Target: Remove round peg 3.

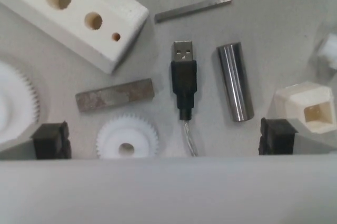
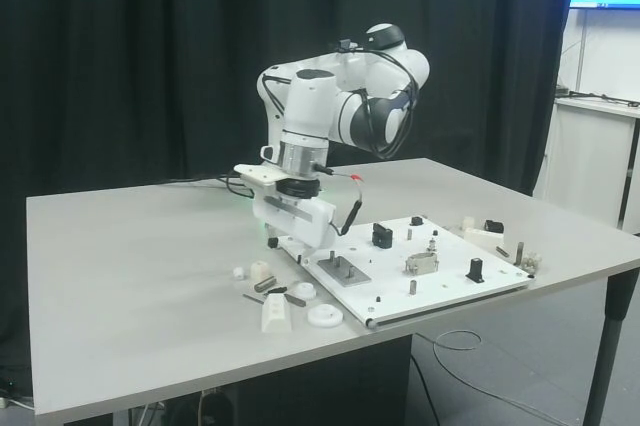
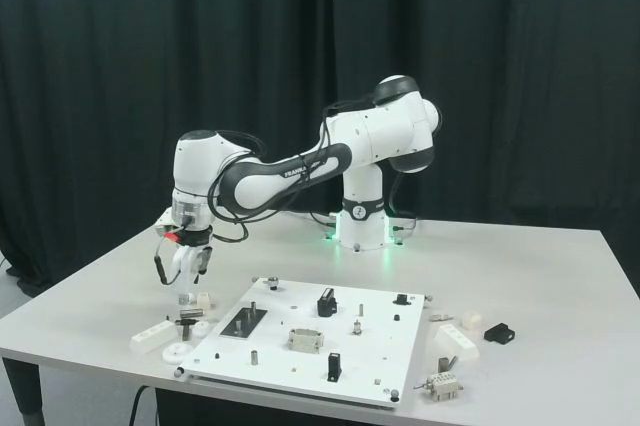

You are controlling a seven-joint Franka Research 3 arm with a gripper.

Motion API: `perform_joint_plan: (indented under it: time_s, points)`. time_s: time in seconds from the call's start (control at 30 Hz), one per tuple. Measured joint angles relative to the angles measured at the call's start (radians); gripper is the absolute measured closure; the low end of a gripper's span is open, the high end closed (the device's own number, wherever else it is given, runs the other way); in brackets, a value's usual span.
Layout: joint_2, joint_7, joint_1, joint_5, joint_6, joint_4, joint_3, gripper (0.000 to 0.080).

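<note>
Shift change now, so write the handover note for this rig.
Gripper: open, holding nothing, hovering above loose parts beside the white board.
On the table under it: steel round peg, USB plug, small white gear, two flat metal keys, white block with four empty holes.
Done: apparently, the peg is out.
Left: confirm it is peg 3; retract.

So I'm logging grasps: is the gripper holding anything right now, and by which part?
Nothing is held: the gripper is open above the loose USB plug and steel peg.

Grey table (image 2: 140, 246) under white board (image 2: 440, 281)
</note>
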Motion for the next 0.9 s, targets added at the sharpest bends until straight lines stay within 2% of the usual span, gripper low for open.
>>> perform_joint_plan:
  time_s: [0.9]
  points:
    - [0.000, 0.000, -0.011, 0.014, 0.002, 0.000, 0.000, 0.0003]
